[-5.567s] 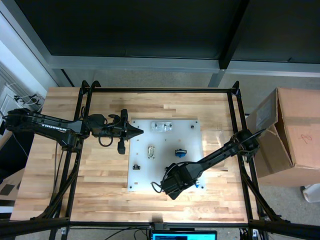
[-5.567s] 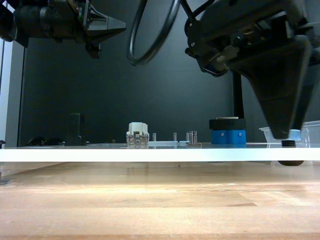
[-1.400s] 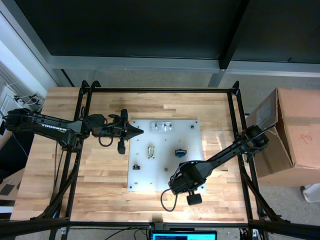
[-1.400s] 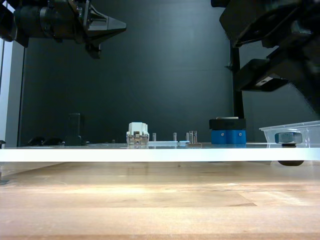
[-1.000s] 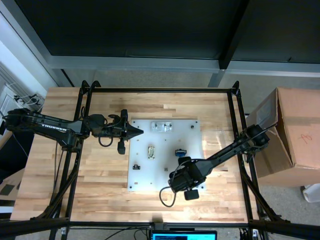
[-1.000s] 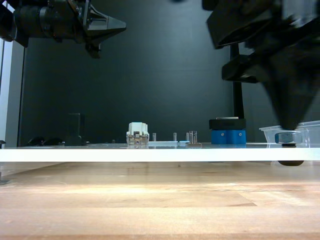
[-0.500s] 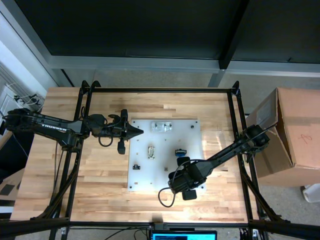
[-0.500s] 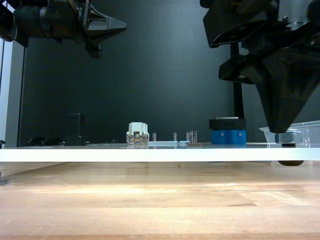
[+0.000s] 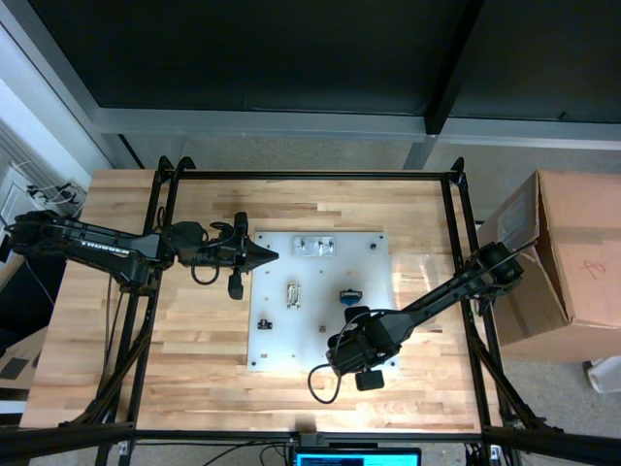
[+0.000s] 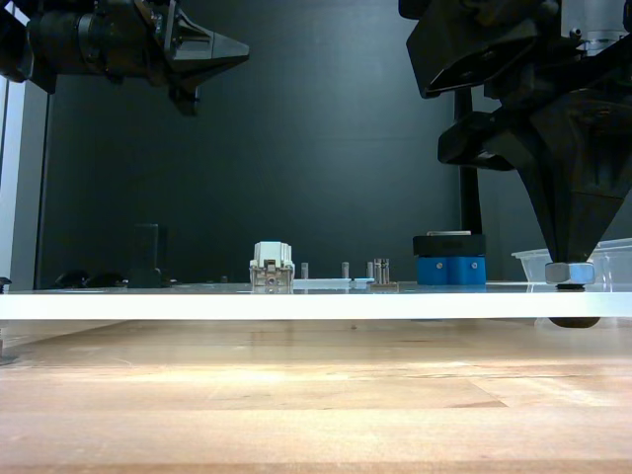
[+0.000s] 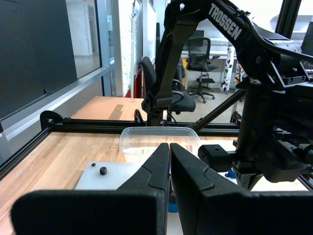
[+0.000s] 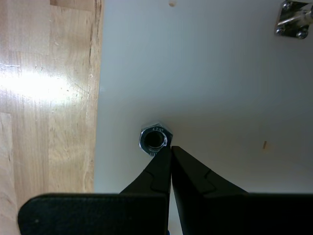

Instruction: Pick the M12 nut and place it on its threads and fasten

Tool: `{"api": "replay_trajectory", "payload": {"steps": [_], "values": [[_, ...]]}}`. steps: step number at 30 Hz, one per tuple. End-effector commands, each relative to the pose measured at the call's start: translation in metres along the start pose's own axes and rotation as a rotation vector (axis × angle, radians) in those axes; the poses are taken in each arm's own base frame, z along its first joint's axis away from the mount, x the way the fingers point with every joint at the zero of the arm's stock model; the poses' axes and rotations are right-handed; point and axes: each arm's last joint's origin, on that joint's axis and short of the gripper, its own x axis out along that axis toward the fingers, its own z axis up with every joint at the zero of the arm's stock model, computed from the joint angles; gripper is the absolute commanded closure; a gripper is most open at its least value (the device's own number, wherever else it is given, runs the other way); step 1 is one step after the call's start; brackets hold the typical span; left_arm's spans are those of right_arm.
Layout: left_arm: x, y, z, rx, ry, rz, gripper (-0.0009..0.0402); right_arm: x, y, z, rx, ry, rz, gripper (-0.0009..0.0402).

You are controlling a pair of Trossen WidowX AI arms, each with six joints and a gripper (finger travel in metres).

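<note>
Right gripper (image 12: 170, 148) is down over the near right edge of the smooth white board (image 12: 220, 73), its tapered black jaws pinched together on nothing, tips right at the rim of the silver hex nut (image 12: 155, 139). That nut sits level on its stud (image 10: 568, 286), free of any grip, with a sliver of black ribbing under it in the low view and the pale wood-grain desk (image 12: 44, 98) just beside. Left gripper (image 9: 264, 255) hangs high over the board's far left edge, its pointed jaws closed flat against each other and empty.
</note>
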Motion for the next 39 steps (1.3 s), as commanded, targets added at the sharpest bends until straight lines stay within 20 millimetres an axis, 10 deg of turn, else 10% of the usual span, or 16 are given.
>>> {"api": "replay_trajectory", "payload": {"steps": [1, 7, 27, 39], "values": [[0.0, 0.0, 0.0, 0.0, 0.0, 0.0, 0.0393, 0.001, 0.0002, -0.0007, 0.0, 0.004, 0.0, 0.0393], [0.0, 0.0001, 0.0, 0.0, 0.0, 0.0, 0.0393, -0.0002, 0.0082, -0.0027, -0.036, 0.088, 0.261, 0.0393], [0.0, 0.0, 0.0, 0.0, 0.0, 0.0, 0.0393, -0.0006, -0.0009, -0.0009, 0.045, -0.016, -0.074, 0.0393], [0.0, 0.0, 0.0, 0.0, 0.0, 0.0, 0.0393, 0.0043, 0.0078, -0.0034, 0.001, 0.084, 0.158, 0.0393]]}}
